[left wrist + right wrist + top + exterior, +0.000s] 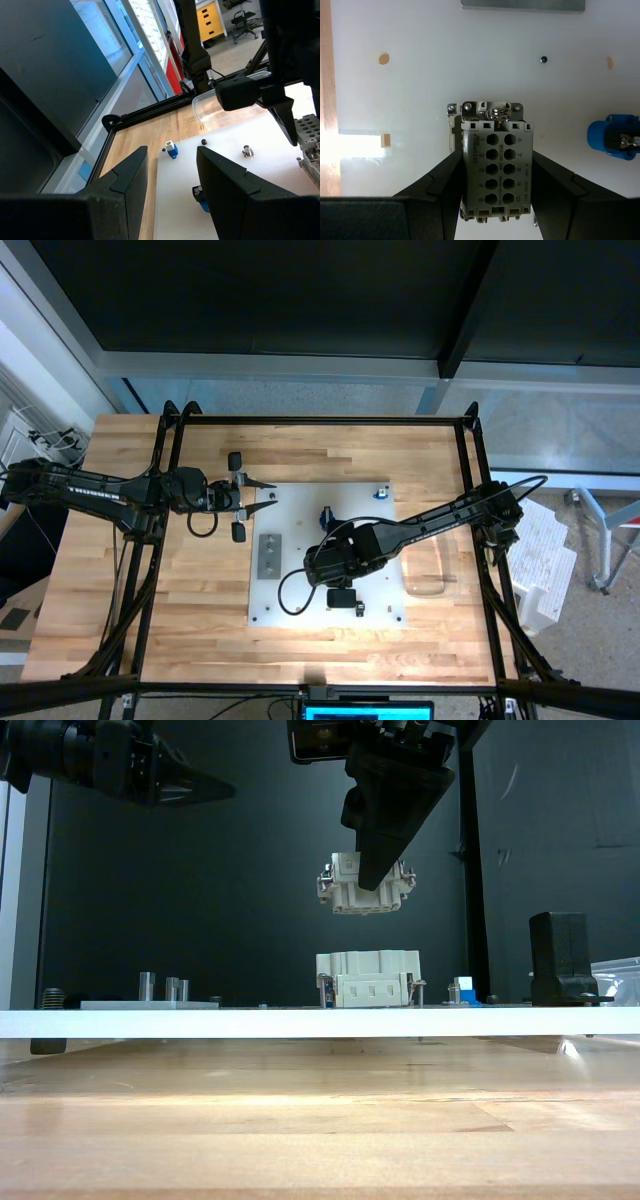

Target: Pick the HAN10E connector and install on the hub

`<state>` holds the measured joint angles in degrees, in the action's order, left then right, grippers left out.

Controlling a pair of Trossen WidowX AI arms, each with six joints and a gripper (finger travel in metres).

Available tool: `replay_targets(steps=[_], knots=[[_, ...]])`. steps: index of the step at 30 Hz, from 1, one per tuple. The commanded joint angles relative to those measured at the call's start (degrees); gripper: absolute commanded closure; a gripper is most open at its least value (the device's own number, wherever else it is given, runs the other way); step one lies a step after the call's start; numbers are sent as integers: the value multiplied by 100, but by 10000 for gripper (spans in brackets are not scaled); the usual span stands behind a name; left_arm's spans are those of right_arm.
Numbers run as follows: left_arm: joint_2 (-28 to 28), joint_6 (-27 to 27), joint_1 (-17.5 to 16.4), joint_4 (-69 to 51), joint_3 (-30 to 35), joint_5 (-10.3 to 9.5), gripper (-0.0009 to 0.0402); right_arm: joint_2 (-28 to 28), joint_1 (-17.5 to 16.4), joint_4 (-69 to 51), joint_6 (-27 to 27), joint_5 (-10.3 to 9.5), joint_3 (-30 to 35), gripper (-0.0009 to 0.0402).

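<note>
From above, the right gripper (322, 563) covers the connector (365, 892) and the hub (368, 978); the left gripper's (170, 172) fingers (125, 190) run off its wrist view's edge.

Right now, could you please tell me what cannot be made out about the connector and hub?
Hub: mostly hidden under the HAN10E connector in the right wrist view, under the right arm in the high view.
Connector's underside: unseen everywhere; the right pincer holds it above the hub.
Left pincer, open, raised at left, hides nothing.
</note>
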<state>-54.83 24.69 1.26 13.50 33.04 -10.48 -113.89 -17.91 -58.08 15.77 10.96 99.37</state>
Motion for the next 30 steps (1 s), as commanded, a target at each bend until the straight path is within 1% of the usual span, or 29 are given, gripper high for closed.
replay_targets(steps=[1,13,26,30], knots=[[-2,2,-4,0,2,-2,262,-2,-17,55,20,-2,-59,329],[-2,2,-4,0,2,-2,262,-2,-98,529,24,-7,-407,329],[-2,2,-2,0,2,-2,262,-2,-111,942,-28,-7,-780,329],[-2,2,-2,0,2,-2,262,-2,-109,984,-129,0,-793,329]])
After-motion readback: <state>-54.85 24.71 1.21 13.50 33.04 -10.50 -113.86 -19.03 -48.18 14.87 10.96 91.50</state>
